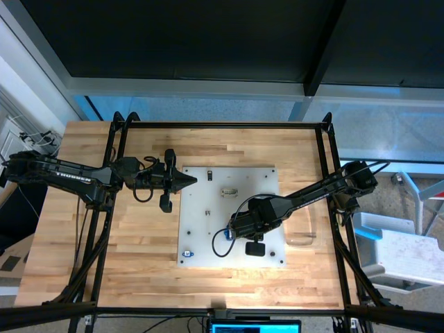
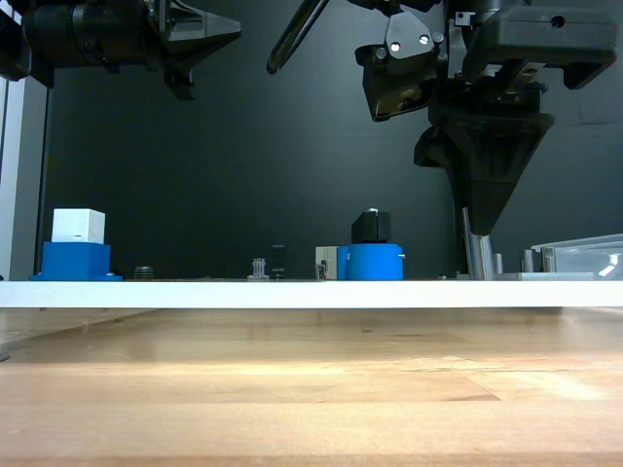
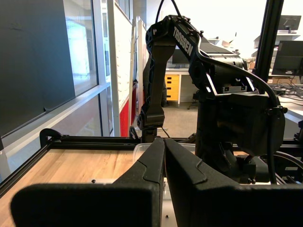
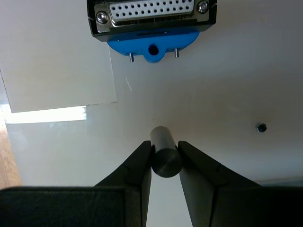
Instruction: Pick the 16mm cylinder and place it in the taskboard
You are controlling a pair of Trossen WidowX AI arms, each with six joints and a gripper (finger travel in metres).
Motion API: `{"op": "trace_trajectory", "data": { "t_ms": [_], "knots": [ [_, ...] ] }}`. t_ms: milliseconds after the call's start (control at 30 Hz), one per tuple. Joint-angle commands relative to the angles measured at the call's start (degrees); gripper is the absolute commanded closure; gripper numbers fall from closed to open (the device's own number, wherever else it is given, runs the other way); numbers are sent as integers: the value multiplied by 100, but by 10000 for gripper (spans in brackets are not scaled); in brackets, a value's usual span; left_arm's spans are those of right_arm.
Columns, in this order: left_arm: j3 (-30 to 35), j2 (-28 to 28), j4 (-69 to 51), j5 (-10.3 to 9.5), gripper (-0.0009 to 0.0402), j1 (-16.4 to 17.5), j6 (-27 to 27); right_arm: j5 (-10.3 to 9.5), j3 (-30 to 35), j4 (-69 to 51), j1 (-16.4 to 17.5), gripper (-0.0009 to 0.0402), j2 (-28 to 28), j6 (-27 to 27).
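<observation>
The 16mm cylinder point(image 4: 165, 161), a short grey metal peg, is pinched upright between the fingers of my right gripper point(image 4: 164, 149), which is shut on it. In the low view the cylinder point(image 2: 477, 255) hangs from the right gripper point(image 2: 478, 232) with its lower end at the surface of the white taskboard point(image 2: 292, 293). I cannot tell whether it sits in a hole. From above, the right gripper point(image 1: 238, 224) points down over the middle of the taskboard point(image 1: 208, 236). My left gripper point(image 1: 186, 179) hovers shut and empty over the board's left edge, and the left wrist view shows the left gripper's tips point(image 3: 164, 144) closed together.
On the board stand a blue-based D-sub connector point(image 4: 151, 21), a round blue fitting point(image 2: 375, 261) and a blue block topped with a white cube point(image 2: 76, 248). A clear plastic tray point(image 1: 302, 227) lies just right of the board. Black frame rails point(image 1: 222, 125) ring the wooden table.
</observation>
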Motion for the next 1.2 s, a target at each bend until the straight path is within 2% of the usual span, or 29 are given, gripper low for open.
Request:
{"op": "trace_trajectory", "data": {
  "t_ms": [33,600,733,1200],
  "knots": [
    [2,0,2,0,393,2,2,-22,0,-20,15,365,0,0],
    [2,0,2,0,393,0,0,-114,-39,-17,70,365,0,-13],
    [2,0,2,0,393,0,2,-7,-42,-7,79,365,0,-13],
    [2,0,2,0,393,2,2,-13,-76,168,103,365,232,-20]
  ]
}}
